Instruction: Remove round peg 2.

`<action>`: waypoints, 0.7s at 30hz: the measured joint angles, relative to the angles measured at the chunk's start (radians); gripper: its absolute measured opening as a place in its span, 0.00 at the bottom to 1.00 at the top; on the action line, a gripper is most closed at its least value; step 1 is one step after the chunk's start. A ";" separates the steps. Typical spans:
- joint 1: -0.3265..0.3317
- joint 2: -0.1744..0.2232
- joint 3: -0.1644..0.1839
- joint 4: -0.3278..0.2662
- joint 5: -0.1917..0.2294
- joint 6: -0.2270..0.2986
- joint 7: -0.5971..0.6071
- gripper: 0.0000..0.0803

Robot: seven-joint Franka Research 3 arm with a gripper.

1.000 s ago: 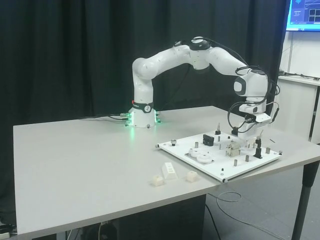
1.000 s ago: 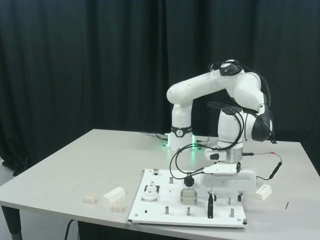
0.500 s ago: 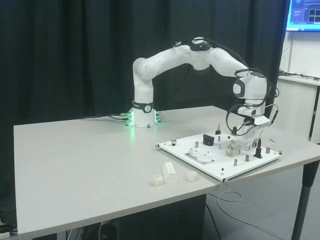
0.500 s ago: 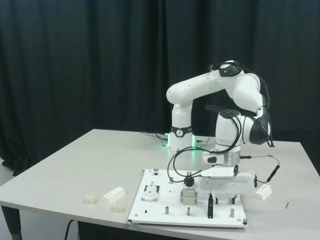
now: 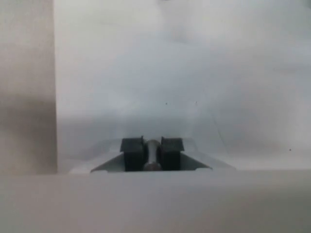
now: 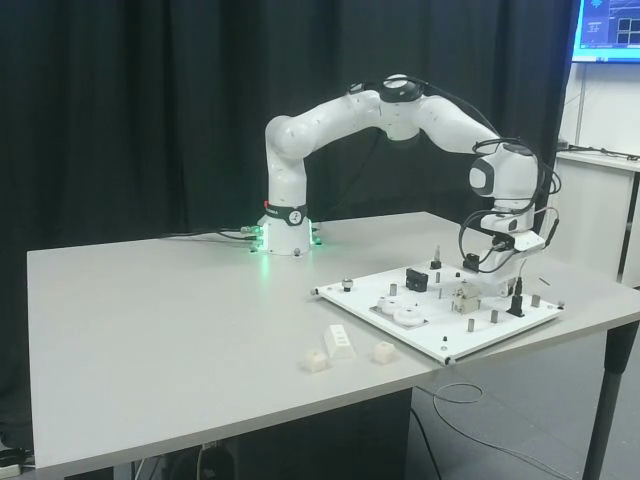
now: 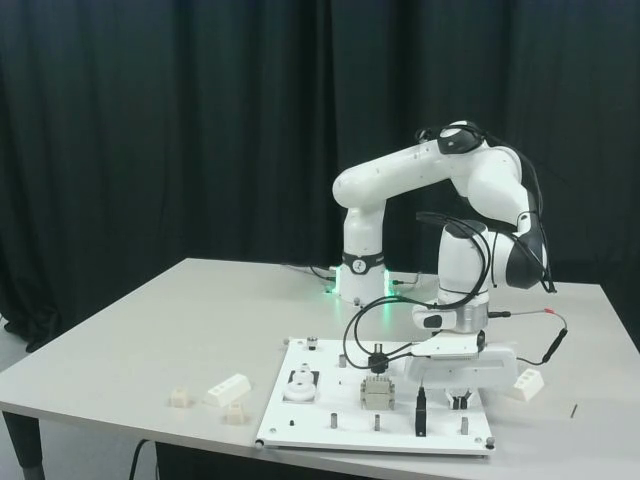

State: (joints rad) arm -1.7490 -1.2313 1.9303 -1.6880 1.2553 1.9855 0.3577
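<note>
Round peg 2 (image 5: 152,154), a small grey metal cylinder, sits clamped between the two black pads (image 5: 131,153) of the pincer (image 5: 152,155), seen only in the wrist view, above the flat white board.

Largest first: grey tabletop (image 6: 150,300), matte and smooth, wide bare area on the side away from the board. White arm (image 6: 380,115) rises from its base with green lights (image 6: 262,240) and arches over to the board. White rectangular board (image 7: 300,425) lies flat near the tabletop's front edge in the second room view; its corner reaches close to that edge. Small upright grey pegs (image 6: 494,316), white round gear-like discs (image 6: 407,318) and a black block (image 6: 418,278) stand on it. Black cable (image 7: 360,325) loops from the wrist down to the board.

Off the board, well apart from the pincer: a white oblong block (image 6: 340,342) and two small white cubes (image 6: 316,362), grouped near each other. Another white block (image 7: 527,381) lies beside the board's far side, just beyond the pincer (image 7: 455,398).

Pincer (image 6: 492,285) hangs low over the board, among the pegs, little side room.
</note>
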 joint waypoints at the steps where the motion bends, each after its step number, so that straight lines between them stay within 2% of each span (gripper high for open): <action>1: 0.000 0.000 0.000 0.000 0.000 0.000 0.000 0.35; 2: 0.000 0.000 0.000 0.000 0.000 0.000 0.000 0.35; 3: 0.000 0.000 0.000 0.000 0.000 0.000 0.000 0.09; 21: 0.000 0.001 -0.003 0.000 -0.005 -0.003 0.001 0.09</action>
State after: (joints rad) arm -1.7494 -1.2298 1.9268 -1.6877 1.2506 1.9823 0.3588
